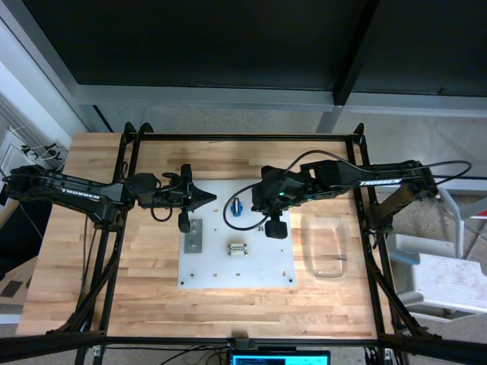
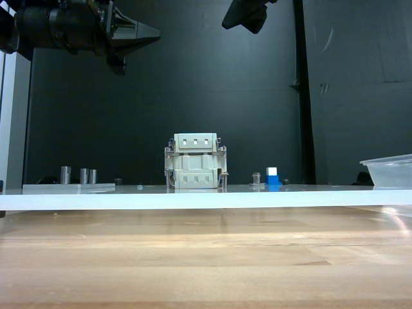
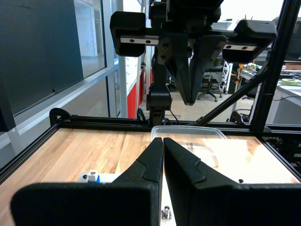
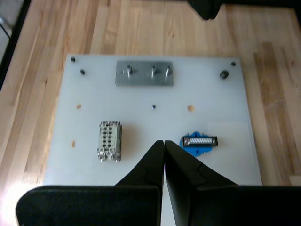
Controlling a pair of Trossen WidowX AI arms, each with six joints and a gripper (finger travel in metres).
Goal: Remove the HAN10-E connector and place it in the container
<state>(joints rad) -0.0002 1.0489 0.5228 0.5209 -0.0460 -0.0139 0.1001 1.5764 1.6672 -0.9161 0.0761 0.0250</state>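
Note:
The HAN10-E connector point(image 1: 238, 250) point(image 2: 195, 162) point(image 4: 109, 141) is a small light-grey block with rows of pin holes. It stands upright on the white board point(image 1: 259, 268), near its front edge. The clear container point(image 1: 327, 247) point(image 2: 389, 168) point(image 3: 188, 129) rests on the table right of the board, with nothing in it. My right gripper point(image 1: 256, 202) point(image 4: 163, 141) hangs shut above the board's middle, high over the connector and behind it. My left gripper point(image 1: 204, 199) point(image 2: 154, 30) point(image 3: 163, 140) is shut, held high over the board's left part, pointing right.
A blue knob-like piece point(image 1: 236, 207) point(image 4: 199, 142) sits on the board under the right gripper. A flat grey metal plate point(image 1: 192, 236) point(image 4: 144, 74) with three pins lies at the board's left. A black frame point(image 1: 243, 138) rings the table.

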